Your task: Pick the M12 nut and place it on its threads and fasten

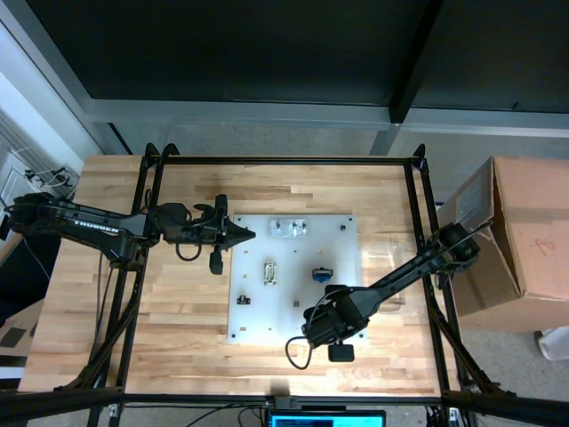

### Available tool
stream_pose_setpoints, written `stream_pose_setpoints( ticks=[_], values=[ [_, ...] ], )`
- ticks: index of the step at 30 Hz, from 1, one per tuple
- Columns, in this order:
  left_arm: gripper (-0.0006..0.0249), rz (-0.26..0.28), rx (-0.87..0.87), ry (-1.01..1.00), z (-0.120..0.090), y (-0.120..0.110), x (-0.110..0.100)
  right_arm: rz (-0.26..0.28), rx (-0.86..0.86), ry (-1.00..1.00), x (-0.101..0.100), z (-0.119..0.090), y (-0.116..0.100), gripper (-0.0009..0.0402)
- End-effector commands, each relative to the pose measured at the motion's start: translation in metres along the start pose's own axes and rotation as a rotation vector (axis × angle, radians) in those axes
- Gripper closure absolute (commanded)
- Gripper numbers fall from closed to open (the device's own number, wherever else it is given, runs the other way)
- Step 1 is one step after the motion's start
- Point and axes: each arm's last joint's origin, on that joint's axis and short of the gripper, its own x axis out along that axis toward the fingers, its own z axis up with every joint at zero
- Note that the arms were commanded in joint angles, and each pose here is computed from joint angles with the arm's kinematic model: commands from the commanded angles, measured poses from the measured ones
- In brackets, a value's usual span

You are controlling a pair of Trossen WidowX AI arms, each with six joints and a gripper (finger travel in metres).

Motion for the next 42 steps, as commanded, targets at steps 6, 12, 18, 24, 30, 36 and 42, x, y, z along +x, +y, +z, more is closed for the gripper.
stream_pose_setpoints(
  ticks=[6,12,18,24,30,36,42],
  values=[
    [0.0243,0.0,0.0,-0.001,0.0,0.0,0.0,-0.078,0.017,-0.073,-0.001,0.004,-0.001,0.0393],
    [0.0243,0.0,0.0,-0.001,0.0,0.0,0.0,-0.07,0.018,-0.081,0.003,0.004,-0.001,0.0393],
    [0.0243,0.0,0.0,-0.001,0.0,0.0,0.0,0.147,-0.05,0.036,0.004,0.0,0.005,0.0393],
    [0.0243,0.0,0.0,0.0,0.0,0.0,0.0,0.143,-0.055,0.061,0.002,-0.003,0.004,0.0393],
    [0.0243,0.0,0.0,-0.001,0.0,0.0,0.0,-0.063,-0.006,-0.035,0.002,0.0,-0.002,0.0393],
    [0.0243,0.0,0.0,-0.001,0.0,0.0,0.0,-0.079,-0.001,-0.071,0.004,0.002,-0.002,0.0393],
    [0.0243,0.0,0.0,-0.001,0.0,0.0,0.0,-0.071,0.0,-0.084,0.006,0.003,-0.001,0.0393]
  ],
)
